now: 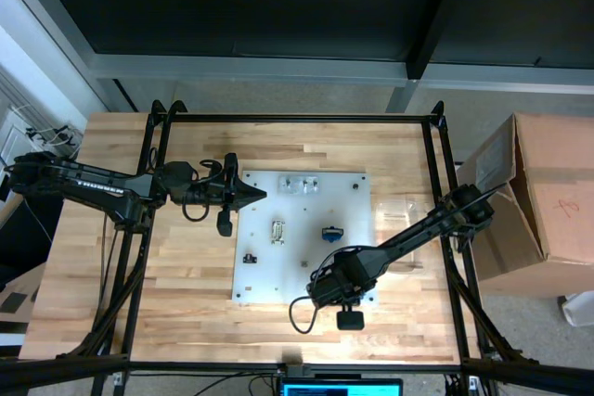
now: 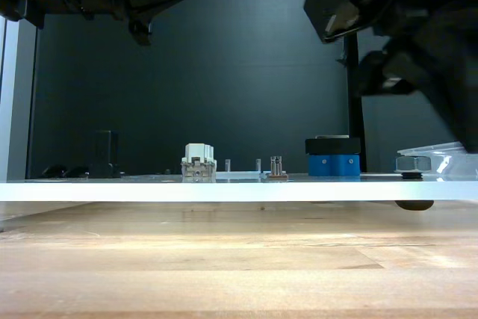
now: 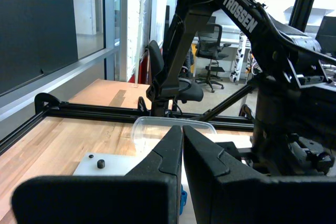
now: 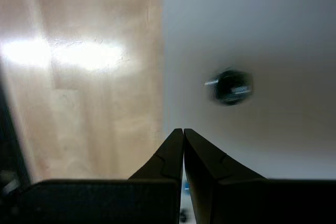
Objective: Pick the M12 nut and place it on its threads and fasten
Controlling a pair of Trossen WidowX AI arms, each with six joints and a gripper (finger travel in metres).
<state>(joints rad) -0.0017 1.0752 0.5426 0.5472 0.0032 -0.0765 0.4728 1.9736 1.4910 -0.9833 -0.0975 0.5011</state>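
Room check from my end: light wood tabletop (image 1: 102, 275) inside a black frame rail (image 1: 297, 119), with a bright glare patch (image 4: 79, 56) on the wood just beside the right tool (image 4: 183, 130). A cardboard box (image 1: 548, 192) sits off the tabletop, well apart from that tool. Past the left tool (image 3: 182, 128) I get tall glass panes (image 3: 89, 19) and an office chair (image 3: 210, 51). There's a dark wall (image 1: 260, 6) beyond both.

Silvery metal nut (image 2: 413, 162), pale wooden table (image 1: 186, 322)
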